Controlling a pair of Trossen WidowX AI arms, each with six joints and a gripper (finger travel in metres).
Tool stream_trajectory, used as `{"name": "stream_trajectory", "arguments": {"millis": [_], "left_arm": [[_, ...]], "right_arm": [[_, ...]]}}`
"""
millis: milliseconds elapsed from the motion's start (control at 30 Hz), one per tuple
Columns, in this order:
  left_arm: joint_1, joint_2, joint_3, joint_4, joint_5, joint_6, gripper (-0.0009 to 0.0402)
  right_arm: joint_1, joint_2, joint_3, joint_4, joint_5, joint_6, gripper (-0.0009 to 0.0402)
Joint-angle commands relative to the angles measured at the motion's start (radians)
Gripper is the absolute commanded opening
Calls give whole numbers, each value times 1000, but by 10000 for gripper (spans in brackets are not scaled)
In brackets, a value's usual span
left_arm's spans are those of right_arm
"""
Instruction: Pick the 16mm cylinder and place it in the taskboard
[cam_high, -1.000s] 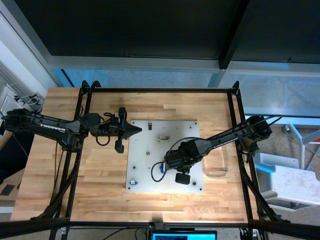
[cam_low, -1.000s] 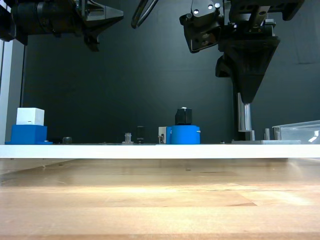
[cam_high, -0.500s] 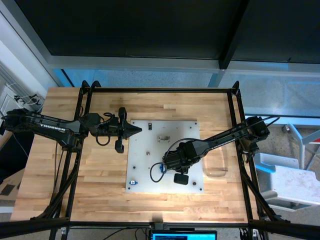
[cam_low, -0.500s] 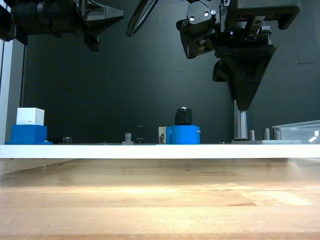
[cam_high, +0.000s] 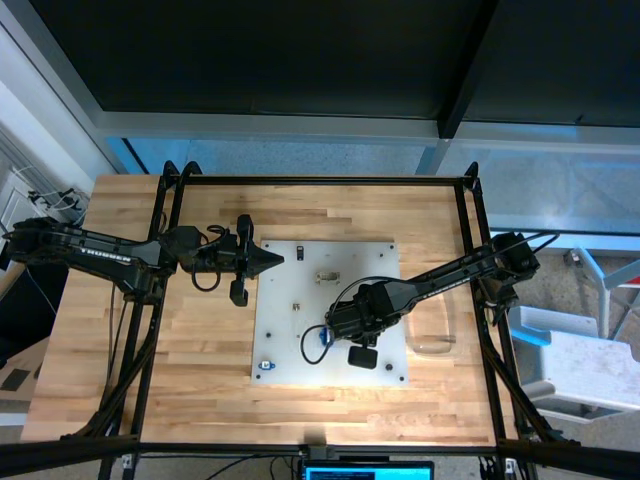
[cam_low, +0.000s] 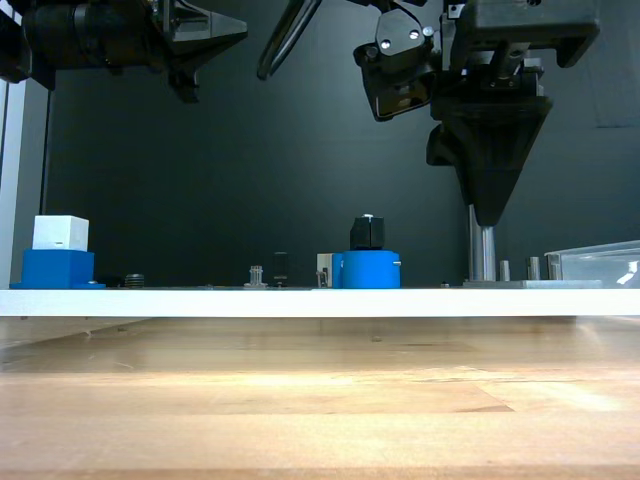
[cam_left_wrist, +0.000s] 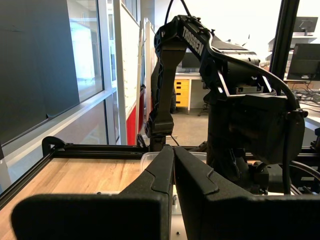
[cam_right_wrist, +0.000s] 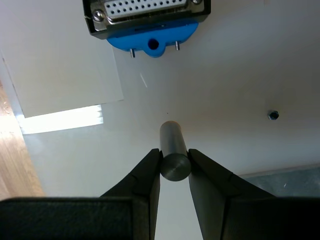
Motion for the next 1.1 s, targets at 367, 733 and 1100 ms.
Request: {"name": "stream_trajectory", "arguments": {"millis": [367,733,1100], "left_arm": [[0,0,0,0,0,0,0],[0,0,0,0,0,0,0],[0,0,0,0,0,0,0]], "right_arm": [[0,5,-7,11,0,1,0],[0,5,-11,16,0,2,0],[0,5,-16,19,0,2,0]]}}
